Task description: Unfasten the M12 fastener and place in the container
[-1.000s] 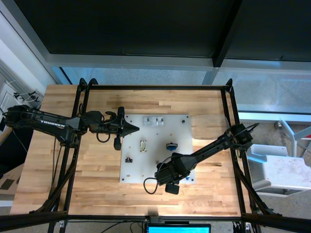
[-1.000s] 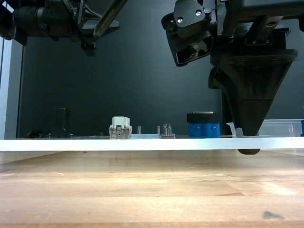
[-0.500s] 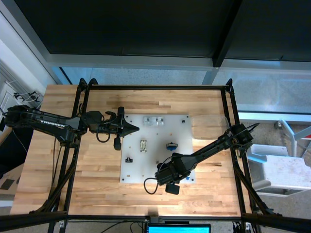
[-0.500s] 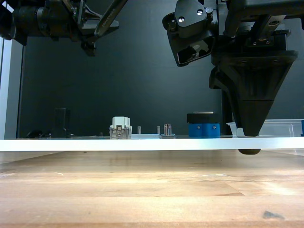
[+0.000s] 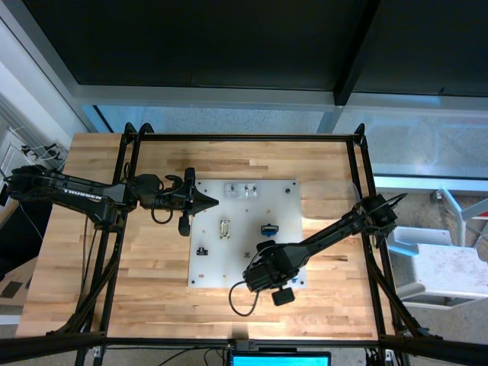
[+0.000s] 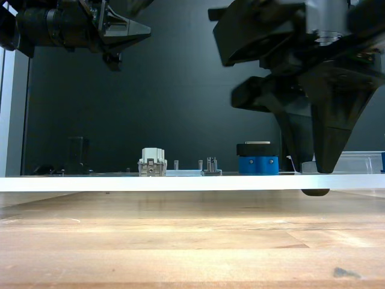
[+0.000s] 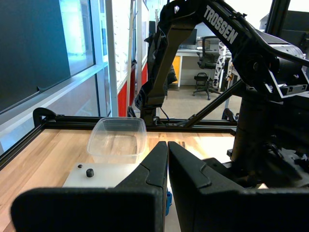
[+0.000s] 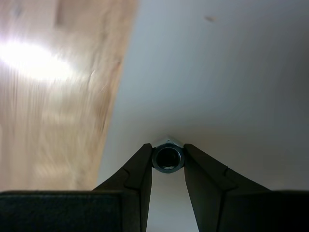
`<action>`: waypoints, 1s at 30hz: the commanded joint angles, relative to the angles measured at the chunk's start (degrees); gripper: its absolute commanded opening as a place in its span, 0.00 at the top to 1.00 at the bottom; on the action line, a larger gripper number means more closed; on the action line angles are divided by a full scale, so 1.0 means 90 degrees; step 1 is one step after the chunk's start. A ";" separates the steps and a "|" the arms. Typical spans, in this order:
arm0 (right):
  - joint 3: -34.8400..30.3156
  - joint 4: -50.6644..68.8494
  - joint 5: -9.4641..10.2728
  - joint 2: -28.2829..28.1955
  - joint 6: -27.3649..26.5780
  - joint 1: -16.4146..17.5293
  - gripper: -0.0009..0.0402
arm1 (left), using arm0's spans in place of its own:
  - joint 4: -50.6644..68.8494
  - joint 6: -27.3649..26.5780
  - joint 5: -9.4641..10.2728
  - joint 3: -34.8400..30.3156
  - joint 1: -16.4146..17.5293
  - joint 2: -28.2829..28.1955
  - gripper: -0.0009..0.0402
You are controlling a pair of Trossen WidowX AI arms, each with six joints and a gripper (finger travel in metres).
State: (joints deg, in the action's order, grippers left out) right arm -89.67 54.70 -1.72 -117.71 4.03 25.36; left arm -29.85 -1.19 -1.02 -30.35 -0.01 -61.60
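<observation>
Nut [image 8: 168,158]: clamped between the fingers of the right gripper [image 6: 315,167], low over the near right edge of the board [image 5: 210,268]. Whether it sits on its stud or is free of it cannot be told. Unfastening appears to be in hand. Lifting off and carrying to the container [image 7: 117,140], which shows nothing inside, are left. Left gripper [image 5: 207,202]: fingers together, holding nothing, raised at the board's far left edge. Surface: wooden table [image 5: 145,290] inside a black frame [image 5: 244,138]. Room: dark wall [image 6: 192,108], windows [image 7: 77,38].
</observation>
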 commanded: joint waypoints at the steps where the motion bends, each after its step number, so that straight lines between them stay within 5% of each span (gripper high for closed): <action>1: -0.0002 -0.0024 0.0002 0.0000 -0.1399 0.0002 0.97 | -0.0002 0.0002 -0.0002 -0.0002 0.0000 0.0000 0.98; 19: -0.0002 -0.0012 -0.0022 0.0010 -0.6309 0.0002 0.97 | -0.0002 0.0002 -0.0002 -0.0002 0.0000 0.0000 0.98; 30: -0.0002 0.0000 -0.0019 0.0010 -0.6696 0.0002 0.95 | -0.0002 0.0002 -0.0002 -0.0002 0.0000 0.0000 0.98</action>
State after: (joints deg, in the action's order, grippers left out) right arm -89.67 54.54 -1.89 -117.60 -56.49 25.36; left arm -29.85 -1.19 -1.04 -30.37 -0.01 -61.60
